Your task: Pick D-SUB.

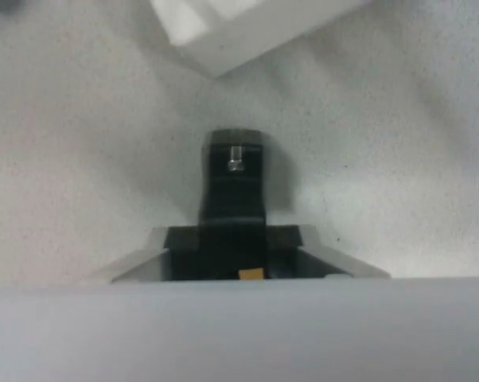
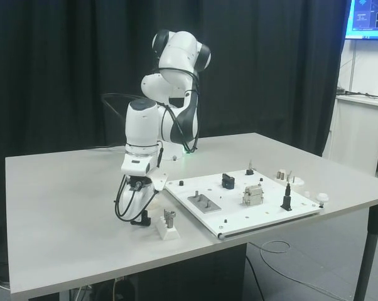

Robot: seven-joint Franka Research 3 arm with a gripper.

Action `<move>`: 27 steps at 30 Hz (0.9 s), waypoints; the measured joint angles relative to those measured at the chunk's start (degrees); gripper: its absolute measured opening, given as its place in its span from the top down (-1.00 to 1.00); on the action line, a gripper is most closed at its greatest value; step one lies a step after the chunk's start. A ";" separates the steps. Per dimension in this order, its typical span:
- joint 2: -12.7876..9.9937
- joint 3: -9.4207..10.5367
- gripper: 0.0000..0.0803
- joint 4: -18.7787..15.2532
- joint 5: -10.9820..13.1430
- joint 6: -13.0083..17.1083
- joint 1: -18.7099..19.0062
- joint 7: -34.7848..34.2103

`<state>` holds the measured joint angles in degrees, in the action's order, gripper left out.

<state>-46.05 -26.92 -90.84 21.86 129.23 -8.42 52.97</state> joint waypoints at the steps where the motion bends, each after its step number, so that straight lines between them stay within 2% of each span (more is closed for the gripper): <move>1: 0.00 0.00 0.62 0.00 0.00 0.00 0.00 0.00; 27: 0.06 -0.09 0.62 0.28 0.01 -0.38 -0.23 0.00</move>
<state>-45.99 -27.01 -90.56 21.87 128.85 -8.65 52.97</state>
